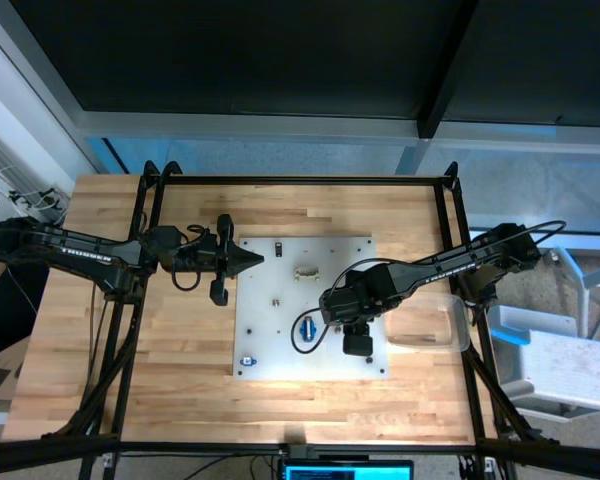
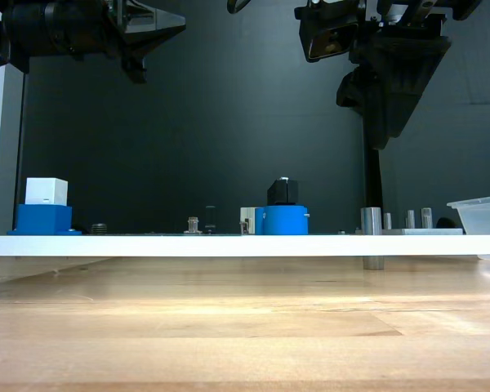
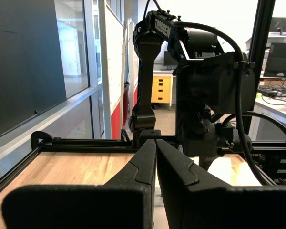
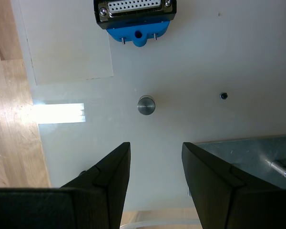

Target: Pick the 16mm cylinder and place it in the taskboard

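Note:
The 16mm cylinder [image 4: 146, 105] is a small grey metal peg standing upright in the white taskboard [image 4: 190, 62]. In the low view the cylinder [image 2: 371, 237] passes through the taskboard [image 2: 229, 244] and shows a little below it. My right gripper [image 4: 156, 148] hangs open above the peg, apart from it, with nothing between its fingers. It hovers over the taskboard's [image 1: 270, 340] near right part as the right gripper [image 1: 357, 346], and it hides the peg in the high view. My left gripper [image 3: 156, 143] is shut and empty, held high at the board's left edge [image 1: 252, 259].
On the board sit a blue fitting with a pin connector [image 4: 136, 19], a grey block [image 4: 257, 152], a silver connector [image 1: 304, 271] and a small blue piece [image 1: 247, 360]. A clear plastic tray [image 1: 435, 325] lies right of the board. Black frame rails ring the table.

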